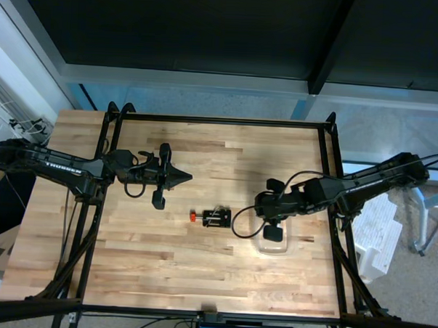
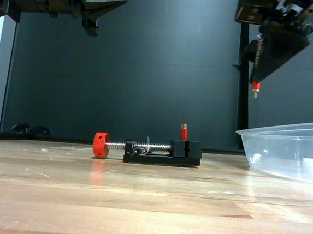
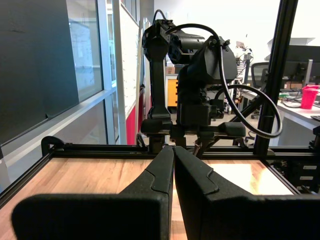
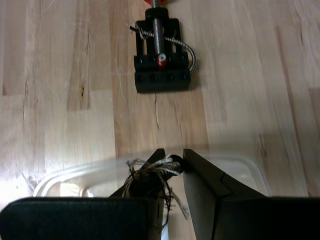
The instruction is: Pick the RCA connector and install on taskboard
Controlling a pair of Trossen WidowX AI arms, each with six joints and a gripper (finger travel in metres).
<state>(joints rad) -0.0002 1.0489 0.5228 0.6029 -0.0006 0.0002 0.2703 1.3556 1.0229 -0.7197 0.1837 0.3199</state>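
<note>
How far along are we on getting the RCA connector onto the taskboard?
Pick looks done: the right gripper is shut on the RCA connector, raised above the clear tray. In hand: the connector hangs off to the side of the taskboard, not over it. Left: carry it across, line up and seat it. The left gripper is shut, high at the left.

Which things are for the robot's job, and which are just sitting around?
For the job:
- RCA connector, pinched in the right gripper
- taskboard, lying apart from the tray

Just sitting around:
- clear plastic tray, under the right gripper
- left gripper, shut, parked high over the left side
</note>
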